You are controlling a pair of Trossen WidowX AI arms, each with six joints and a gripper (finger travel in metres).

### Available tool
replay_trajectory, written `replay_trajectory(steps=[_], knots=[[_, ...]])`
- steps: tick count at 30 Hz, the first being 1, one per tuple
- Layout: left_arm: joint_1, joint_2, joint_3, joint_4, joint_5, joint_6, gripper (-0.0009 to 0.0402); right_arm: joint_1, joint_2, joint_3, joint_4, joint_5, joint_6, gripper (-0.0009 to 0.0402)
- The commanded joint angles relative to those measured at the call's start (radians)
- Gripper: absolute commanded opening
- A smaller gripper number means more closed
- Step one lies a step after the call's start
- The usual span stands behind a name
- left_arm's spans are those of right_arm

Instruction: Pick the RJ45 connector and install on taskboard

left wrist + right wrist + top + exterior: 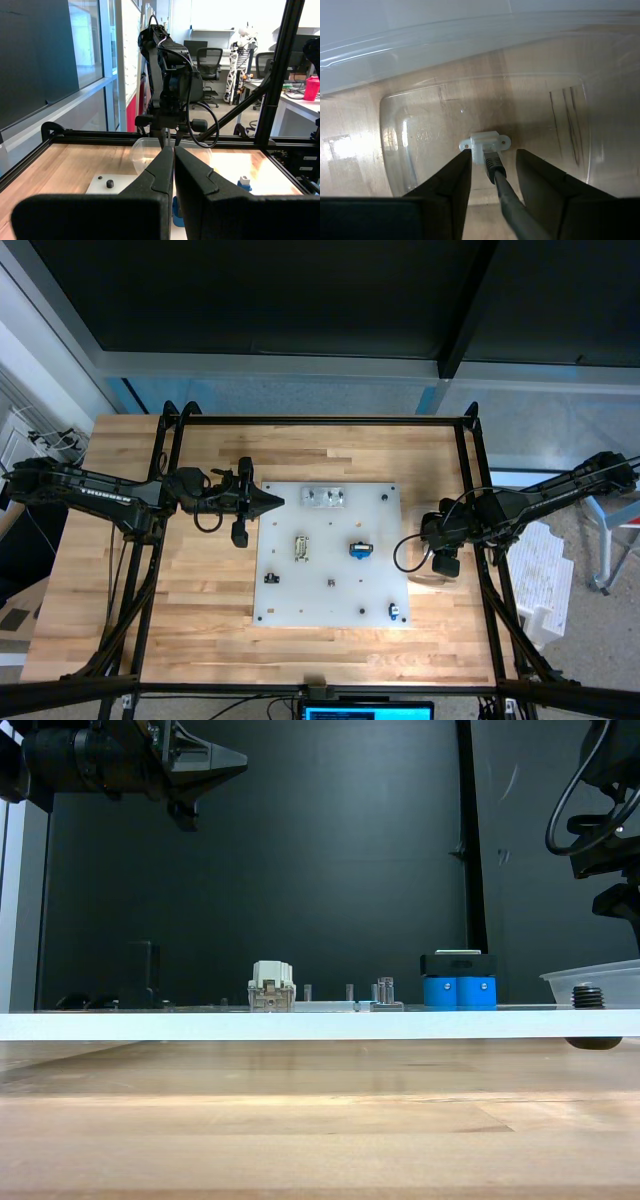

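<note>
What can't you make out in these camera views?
RJ45 connector: in the high view, hidden under the right gripper over the clear tray.
Its socket on the taskboard: fittings too small.
Low view: left gripper, above the taskboard's left edge, partly cut off.

Both arms are matt black, built of long slim links with chunkier round joints. The left arm (95,495) carries white TROSSEN lettering along its link, and a black cable (206,518) loops under its wrist. The left gripper (278,502), at the taskboard's (375,585) left edge, ends in two wedge-shaped black fingers (155,175). The right gripper (446,564), just off the taskboard's right edge, has the same black wedge fingers (452,175) and a looping black cable beside it.
</note>
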Motion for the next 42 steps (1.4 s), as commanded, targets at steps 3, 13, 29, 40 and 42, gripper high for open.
replay_trajectory(steps=[3,13,29,40,42], knots=[[0.0,0.0,0.0,0.0,0.0,0.0,0.0,0.0,0.0,0.0,-0.001,0.0,0.001,0.0078],[0.0,0.0,0.0,0.0,0.0,0.0,0.0,0.0,0.0,0.0,-0.002,-0.002,0.001,0.0026],[0.0,0.0,0.0,0.0,0.0,0.0,0.0,0.002,-0.001,0.019,-0.004,-0.01,-0.003,0.0],[0.0,0.0,0.0,0.0,0.0,0.0,0.0,0.006,-0.003,0.095,-0.071,-0.012,-0.006,0.0],[0.0,0.0,0.0,0.0,0.0,0.0,0.0,0.006,-0.003,0.133,-0.104,-0.012,-0.006,0.0]])
